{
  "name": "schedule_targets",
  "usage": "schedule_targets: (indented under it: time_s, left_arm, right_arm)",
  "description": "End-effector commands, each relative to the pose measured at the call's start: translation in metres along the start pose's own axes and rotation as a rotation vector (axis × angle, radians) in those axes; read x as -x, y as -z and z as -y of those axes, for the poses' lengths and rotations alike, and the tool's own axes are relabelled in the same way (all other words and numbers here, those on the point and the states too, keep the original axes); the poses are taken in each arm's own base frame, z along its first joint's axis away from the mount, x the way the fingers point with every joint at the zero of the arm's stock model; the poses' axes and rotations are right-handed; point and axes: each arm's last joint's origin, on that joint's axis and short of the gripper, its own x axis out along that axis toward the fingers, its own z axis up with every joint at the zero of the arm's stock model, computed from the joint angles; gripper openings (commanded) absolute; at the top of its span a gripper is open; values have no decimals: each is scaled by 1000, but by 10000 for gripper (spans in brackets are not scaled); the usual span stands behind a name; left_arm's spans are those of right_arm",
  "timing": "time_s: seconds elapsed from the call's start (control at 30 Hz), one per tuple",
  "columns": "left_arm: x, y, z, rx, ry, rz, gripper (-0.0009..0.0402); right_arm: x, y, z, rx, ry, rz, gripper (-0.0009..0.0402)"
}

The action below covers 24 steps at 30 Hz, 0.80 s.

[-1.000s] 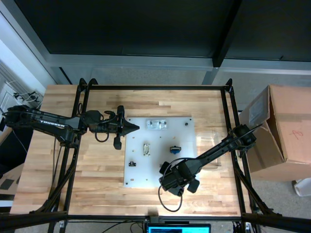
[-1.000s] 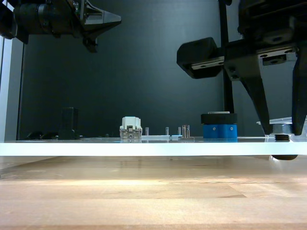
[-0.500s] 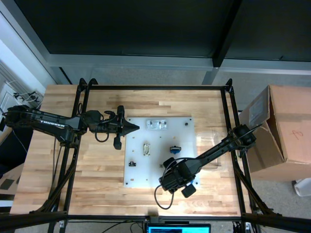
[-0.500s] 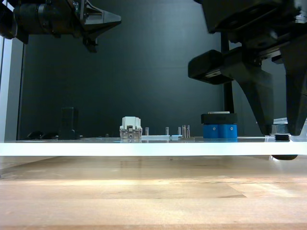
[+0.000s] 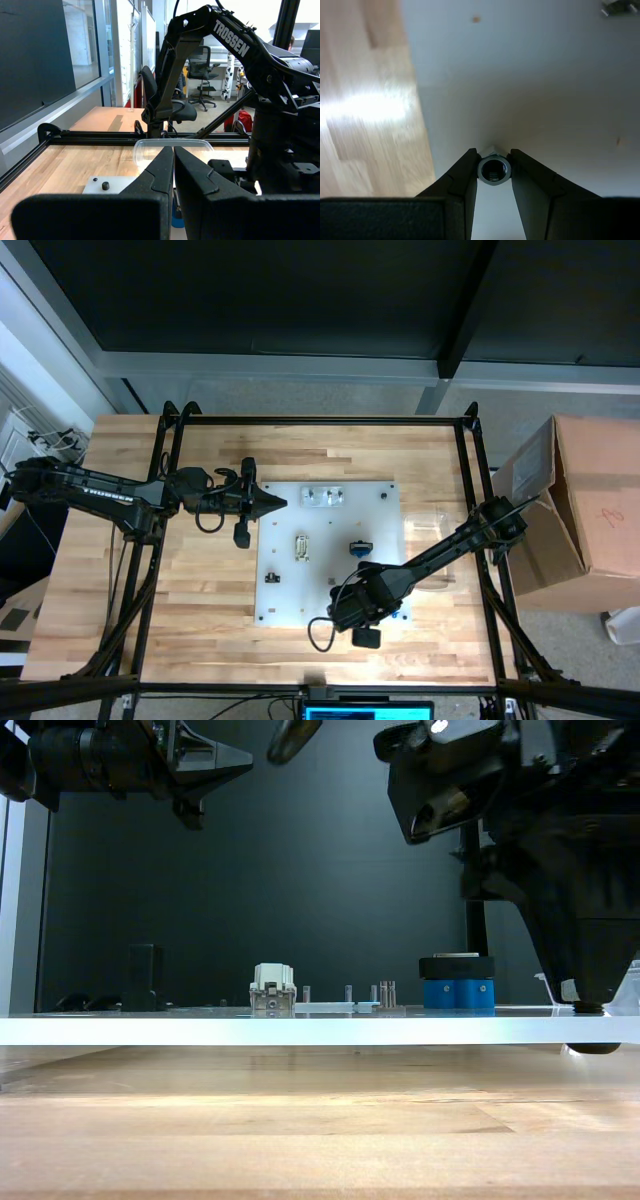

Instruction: Pick the M12 nut and place it on its threads and fasten

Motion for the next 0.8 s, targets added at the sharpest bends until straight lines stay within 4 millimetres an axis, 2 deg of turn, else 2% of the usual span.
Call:
schedule_targets:
  time_s: [0.03, 0.37, 0.8]
  left_arm:
    - [0, 0, 0, 0, 0, 0, 0]
    - [0, 0, 0, 0, 0, 0, 0]
    - [0, 0, 0, 0, 0, 0, 0]
  right_arm:
    - [1, 1, 0, -146, 0, 0, 23]
    - [0, 2, 1, -655, 9, 5, 23]
    - [1, 1, 1, -731, 17, 24, 23]
